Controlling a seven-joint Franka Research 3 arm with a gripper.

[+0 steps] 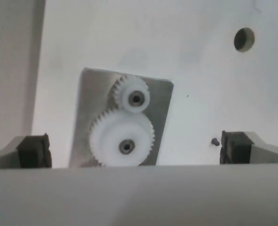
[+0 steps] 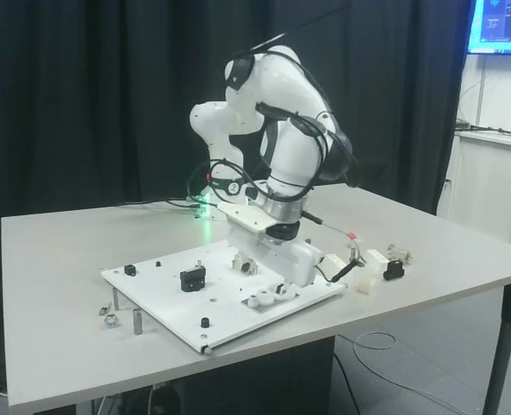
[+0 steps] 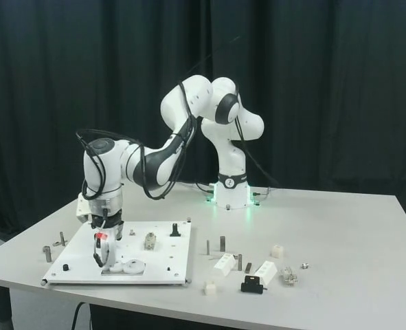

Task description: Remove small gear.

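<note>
Gripper released, fingers wide apart, holding nothing; it hovers above the plate, short of the gears. Small gear sits on its pin on the grey metal plate, teeth meshed with the large gear just beside it. Plate lies on the white board on the grey table.

Judgement: small gear looks like white plastic, so light, rigid, with toothed rim offering fair purchase but smooth faces. Best hold: pinch across the rim on the two sides clear of the large gear, then lift straight up along the pin. Tilting risks jamming on the pin.
</note>
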